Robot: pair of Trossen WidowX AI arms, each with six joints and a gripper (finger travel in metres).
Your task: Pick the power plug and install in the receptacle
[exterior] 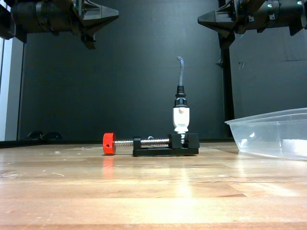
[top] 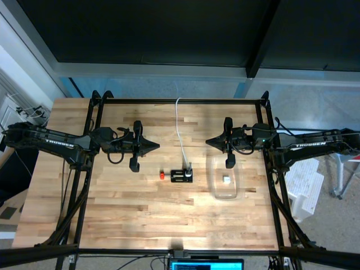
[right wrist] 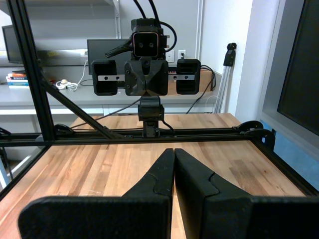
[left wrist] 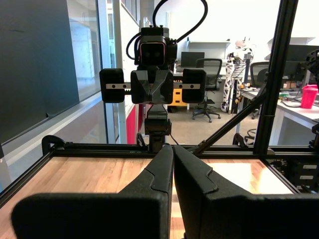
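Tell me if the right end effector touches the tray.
Apart. Low view: right end effector hangs high, wide gap down to the tray; left end effector hangs high opposite.

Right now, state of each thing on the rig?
left hand: shut, empty, raised left of clamp.
right hand: shut, empty, raised right of clamp.
receptacle: upright in clamp, cable attached.
clamp: closed on receptacle.
tray: lidless, holds white block.
power plug: not made out.
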